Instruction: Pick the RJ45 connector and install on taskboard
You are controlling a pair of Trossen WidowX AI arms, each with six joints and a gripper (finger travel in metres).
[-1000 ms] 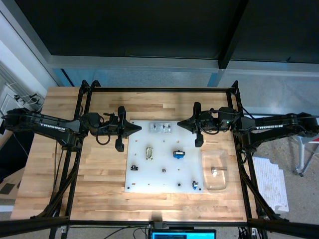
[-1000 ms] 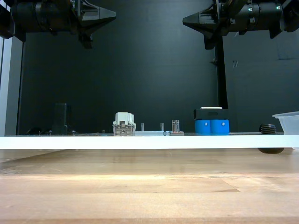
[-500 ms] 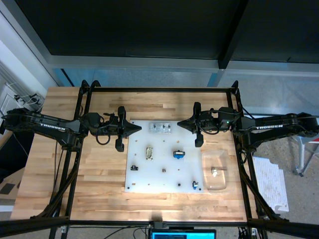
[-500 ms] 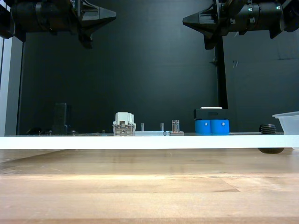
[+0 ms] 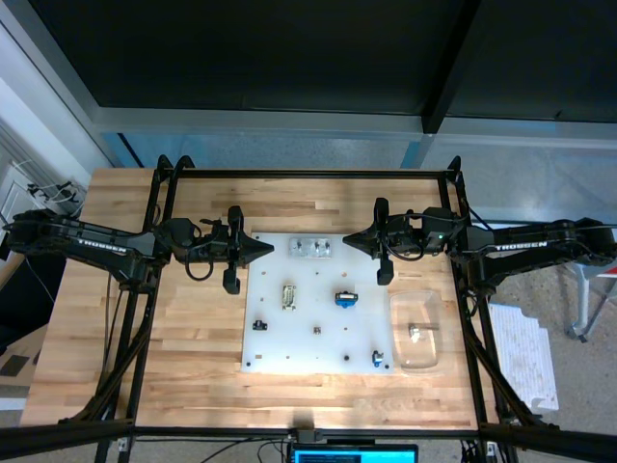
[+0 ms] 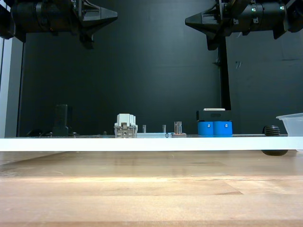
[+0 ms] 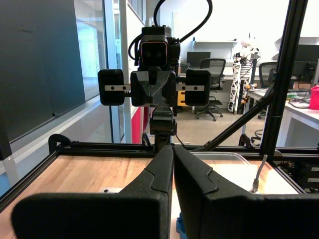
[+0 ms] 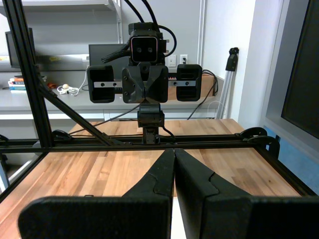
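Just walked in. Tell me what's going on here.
Nothing is being handled right now. The left gripper and right gripper both hang shut and empty, high over the far end of the white board, pointing at each other. A pale block sits in the clear tray. I cannot tell whether the plug is there or in the blue jack.

Robotics lab within an open office: framed wooden bench [image 5: 193, 328], desks [image 8: 60, 99], monitors [image 8: 107, 54], swivel chairs [image 7: 215, 67]
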